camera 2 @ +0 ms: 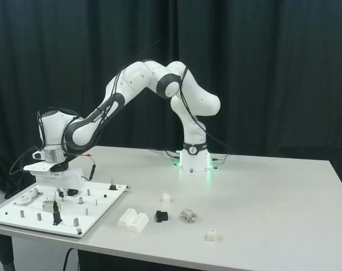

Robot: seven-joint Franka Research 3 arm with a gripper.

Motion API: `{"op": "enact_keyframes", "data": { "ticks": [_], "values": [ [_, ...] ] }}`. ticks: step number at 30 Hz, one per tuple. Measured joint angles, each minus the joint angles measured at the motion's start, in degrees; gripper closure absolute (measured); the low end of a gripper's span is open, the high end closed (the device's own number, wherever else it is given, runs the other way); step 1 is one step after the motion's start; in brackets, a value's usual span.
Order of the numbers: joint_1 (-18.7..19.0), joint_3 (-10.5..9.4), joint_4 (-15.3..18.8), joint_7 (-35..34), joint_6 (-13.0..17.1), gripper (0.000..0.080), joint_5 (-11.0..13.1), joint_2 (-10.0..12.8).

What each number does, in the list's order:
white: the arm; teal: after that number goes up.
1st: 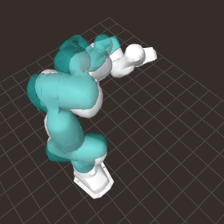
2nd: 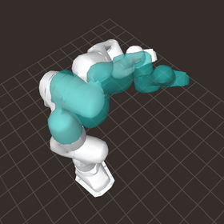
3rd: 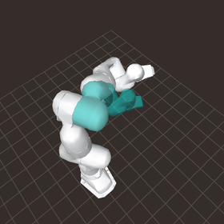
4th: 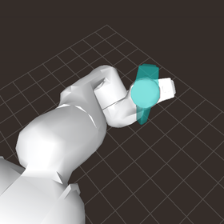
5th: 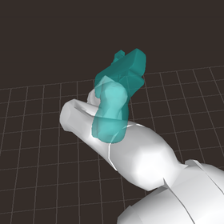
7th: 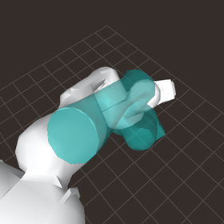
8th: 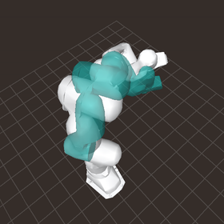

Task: Remove square peg 1.

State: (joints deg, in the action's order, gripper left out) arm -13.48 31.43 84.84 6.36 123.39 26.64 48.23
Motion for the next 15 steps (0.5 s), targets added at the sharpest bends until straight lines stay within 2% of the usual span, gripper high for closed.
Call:
{"op": "enact_keyframes", "data": {
  "ticks": [9,15],
  "values": [
    [0.01,0.72,-1.92,0.00,-2.68,0.0766,0.00,-0.22],
    [0.03,1.53,-3.44,0.00,-5.63,0.0766,0.00,-0.88]
  ]
}}
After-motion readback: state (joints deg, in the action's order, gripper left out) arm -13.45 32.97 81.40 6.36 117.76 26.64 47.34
